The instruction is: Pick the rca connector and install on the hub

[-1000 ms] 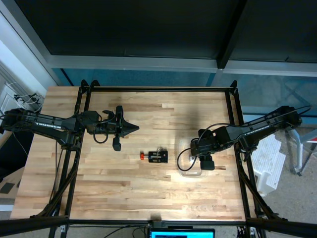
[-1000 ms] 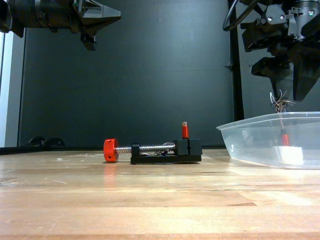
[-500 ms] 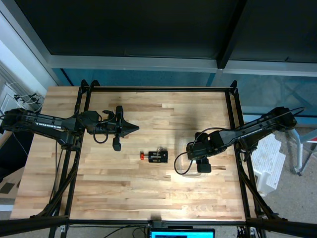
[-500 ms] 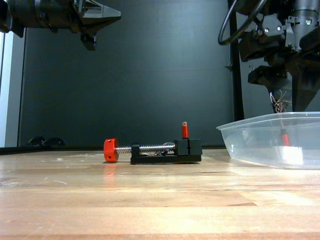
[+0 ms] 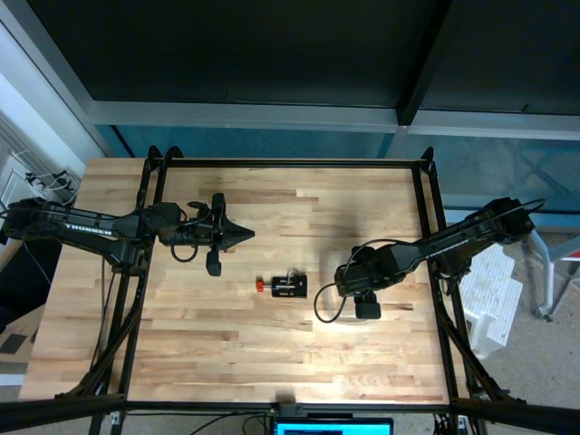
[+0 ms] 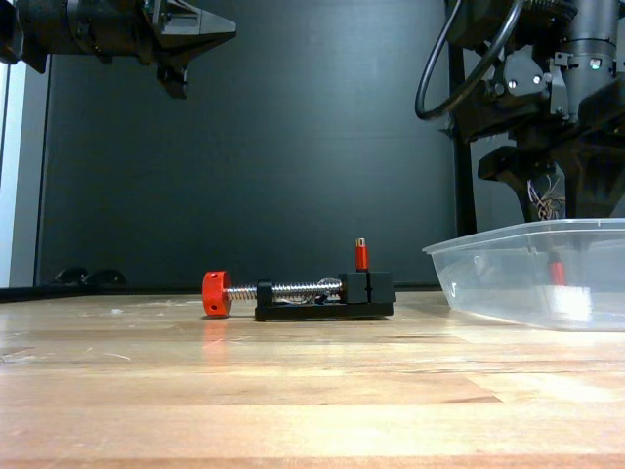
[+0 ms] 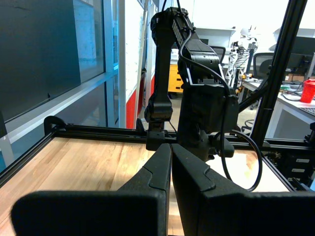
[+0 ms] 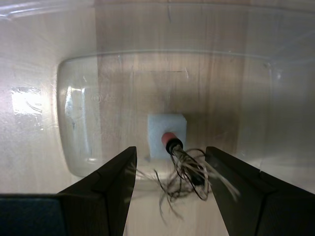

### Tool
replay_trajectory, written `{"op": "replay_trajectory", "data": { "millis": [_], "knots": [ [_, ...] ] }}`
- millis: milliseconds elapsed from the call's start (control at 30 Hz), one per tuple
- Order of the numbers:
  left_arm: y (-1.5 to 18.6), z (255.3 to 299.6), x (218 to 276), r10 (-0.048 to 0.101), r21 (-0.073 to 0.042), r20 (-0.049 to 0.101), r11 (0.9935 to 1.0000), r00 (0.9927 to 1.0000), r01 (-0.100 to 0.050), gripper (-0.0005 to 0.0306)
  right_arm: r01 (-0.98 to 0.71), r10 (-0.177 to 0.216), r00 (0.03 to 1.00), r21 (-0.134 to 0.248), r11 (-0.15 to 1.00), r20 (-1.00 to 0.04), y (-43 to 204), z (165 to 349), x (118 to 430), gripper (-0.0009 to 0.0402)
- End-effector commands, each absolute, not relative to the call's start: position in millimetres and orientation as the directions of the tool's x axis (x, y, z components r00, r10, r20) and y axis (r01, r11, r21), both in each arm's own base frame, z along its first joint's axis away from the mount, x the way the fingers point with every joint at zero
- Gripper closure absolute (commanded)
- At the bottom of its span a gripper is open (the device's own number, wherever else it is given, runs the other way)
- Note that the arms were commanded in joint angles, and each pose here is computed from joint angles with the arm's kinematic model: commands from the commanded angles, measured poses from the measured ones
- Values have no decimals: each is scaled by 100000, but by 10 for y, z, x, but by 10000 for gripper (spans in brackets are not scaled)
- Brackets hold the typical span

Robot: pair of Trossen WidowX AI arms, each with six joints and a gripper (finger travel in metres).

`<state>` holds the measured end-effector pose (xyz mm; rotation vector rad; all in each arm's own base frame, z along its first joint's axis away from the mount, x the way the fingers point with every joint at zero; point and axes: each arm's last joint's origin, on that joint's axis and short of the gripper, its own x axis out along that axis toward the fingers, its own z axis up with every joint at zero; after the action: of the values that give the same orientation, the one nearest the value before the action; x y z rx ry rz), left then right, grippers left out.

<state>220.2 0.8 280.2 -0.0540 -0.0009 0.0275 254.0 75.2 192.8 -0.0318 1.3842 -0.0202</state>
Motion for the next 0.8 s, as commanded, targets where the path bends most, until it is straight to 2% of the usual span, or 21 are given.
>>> {"op": "replay_trajectory", "data": {
  "millis": [33,600,800],
  "knots": [
    [7,2803,2202,2708,-5397,57,99818,99963,-2701,300,-719,-3319,18255,-3509,99936,-98264,764,1895,2561,201],
    [7,2803,2202,2708,-5397,57,99818,99963,-2701,300,-985,-3380,18042,-3617,99930,-98301,781,1868,2570,201],
    [8,2803,2202,2746,-5397,57,99817,99962,-2739,300,373,-3158,18537,-3144,99950,-98216,777,1789,2545,201]
  ]
}}
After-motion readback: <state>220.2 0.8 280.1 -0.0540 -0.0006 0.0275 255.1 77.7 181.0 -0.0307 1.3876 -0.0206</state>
